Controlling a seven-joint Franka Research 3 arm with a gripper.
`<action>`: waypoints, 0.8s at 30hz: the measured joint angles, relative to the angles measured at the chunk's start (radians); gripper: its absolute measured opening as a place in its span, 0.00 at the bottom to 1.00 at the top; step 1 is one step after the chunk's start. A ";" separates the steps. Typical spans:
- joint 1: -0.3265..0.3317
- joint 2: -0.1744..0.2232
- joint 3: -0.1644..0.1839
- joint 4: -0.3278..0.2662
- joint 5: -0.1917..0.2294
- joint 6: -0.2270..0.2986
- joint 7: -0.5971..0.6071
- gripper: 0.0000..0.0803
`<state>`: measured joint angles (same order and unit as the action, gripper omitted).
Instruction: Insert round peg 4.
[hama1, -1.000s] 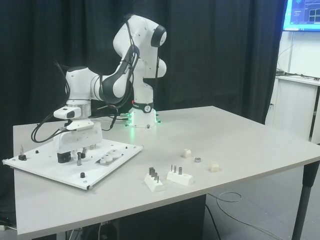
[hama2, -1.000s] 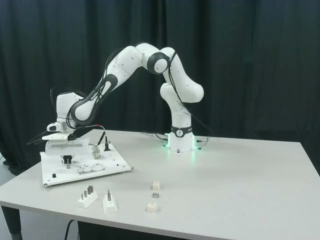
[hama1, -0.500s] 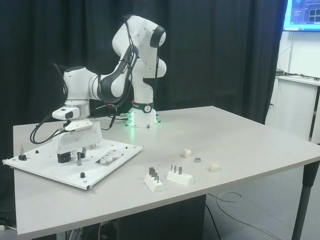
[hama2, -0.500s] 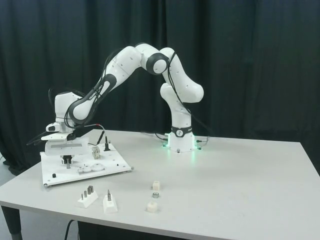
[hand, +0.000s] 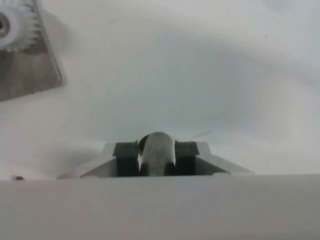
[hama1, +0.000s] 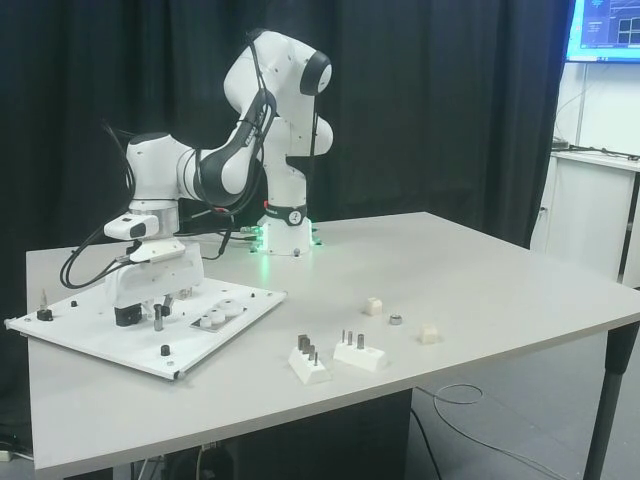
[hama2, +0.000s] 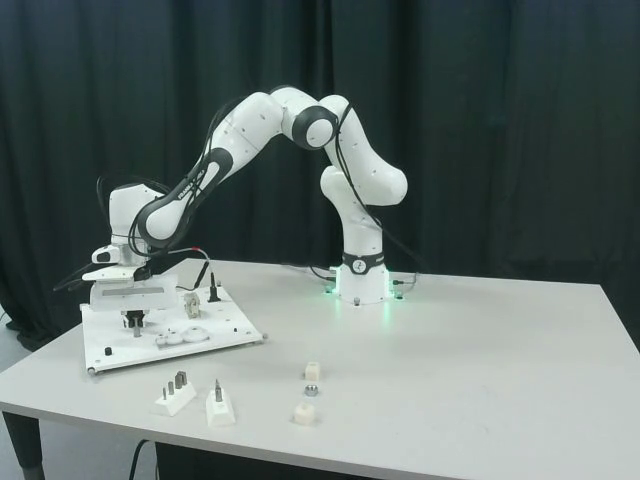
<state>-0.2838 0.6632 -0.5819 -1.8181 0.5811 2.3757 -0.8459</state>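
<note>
A white board lies at the table's left end. My gripper hangs low over it, shut on a short grey round peg held upright between the black finger pads. In the wrist view the peg's tip stands just above the bare white board; I cannot tell whether it touches. From the second room view the gripper is over the board's left half. No hole shows under the peg.
White gears on a grey plate sit on the board beside the gripper, one gear showing at the wrist. Two white peg holders, two small cubes and a nut lie mid-table.
The arm's wrist housing has shifted slightly up and to the left. The gripper stays over the same part of the board with the peg still in it.
</note>
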 joint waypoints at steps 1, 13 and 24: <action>0.000 0.000 0.000 0.000 0.000 -0.001 0.000 0.19; 0.000 0.000 -0.003 0.001 -0.004 -0.015 -0.001 0.19; 0.000 0.005 -0.005 0.002 -0.004 -0.015 -0.001 0.19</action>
<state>-0.2839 0.6685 -0.5873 -1.8164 0.5770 2.3610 -0.8465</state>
